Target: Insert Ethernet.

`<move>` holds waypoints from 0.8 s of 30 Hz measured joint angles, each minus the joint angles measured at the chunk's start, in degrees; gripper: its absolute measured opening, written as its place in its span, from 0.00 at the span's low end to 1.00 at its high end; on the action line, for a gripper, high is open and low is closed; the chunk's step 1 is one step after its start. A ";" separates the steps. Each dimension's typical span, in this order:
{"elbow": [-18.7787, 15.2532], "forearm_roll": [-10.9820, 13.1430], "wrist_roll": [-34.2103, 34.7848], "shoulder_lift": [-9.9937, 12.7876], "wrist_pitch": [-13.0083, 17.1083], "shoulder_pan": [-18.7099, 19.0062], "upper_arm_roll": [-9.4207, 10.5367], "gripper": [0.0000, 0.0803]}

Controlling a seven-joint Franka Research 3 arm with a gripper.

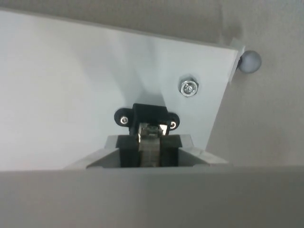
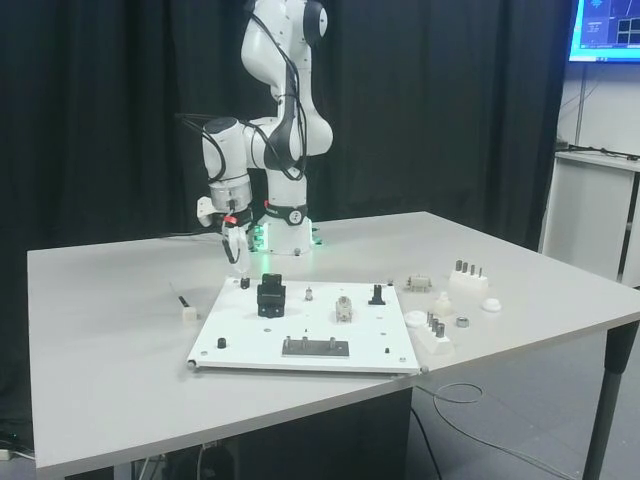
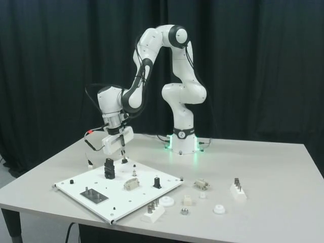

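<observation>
A: From the wrist, what do you see?
B: The claw [image 1: 150, 142] is clenched on the Ethernet plug [image 1: 151, 131], right over a black socket [image 1: 146, 116] screwed onto the white board [image 1: 71, 85]. A hex bolt [image 1: 189, 88] sits near the socket. No writing is readable.

A: And the first room view?
B: The white arm [image 2: 270, 140] reaches down to the far left corner of the white board [image 2: 300, 325] on the grey bench [image 2: 100, 330]. The claw [image 2: 236, 252] hangs just above the socket [image 2: 245, 283]. A screen [image 2: 608, 30] at the far right shows marks too small to read.

A: The second room view?
B: The claw [image 3: 122, 152] is just above the socket [image 3: 124, 161] at the board's [image 3: 76, 190] far edge; loose white parts [image 3: 218, 208] lie to the right. No labels are legible.
</observation>
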 joint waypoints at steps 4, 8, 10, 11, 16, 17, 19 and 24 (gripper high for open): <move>0.00 0.16 -0.14 0.01 0.00 0.00 -0.03 0.11; 0.00 0.23 -0.30 0.01 0.00 0.00 -0.05 0.11; 0.00 0.26 -0.41 0.02 0.00 0.00 -0.05 0.11; 0.00 0.29 -0.45 0.02 0.00 0.00 -0.05 0.11; 0.00 0.39 -0.55 0.03 0.00 0.00 -0.05 0.11; 0.00 0.40 -0.57 0.03 0.00 0.00 -0.05 0.11; 0.00 0.46 -0.61 0.03 0.00 0.00 -0.05 0.11; 0.00 0.62 -0.78 0.05 0.03 0.00 -0.05 0.11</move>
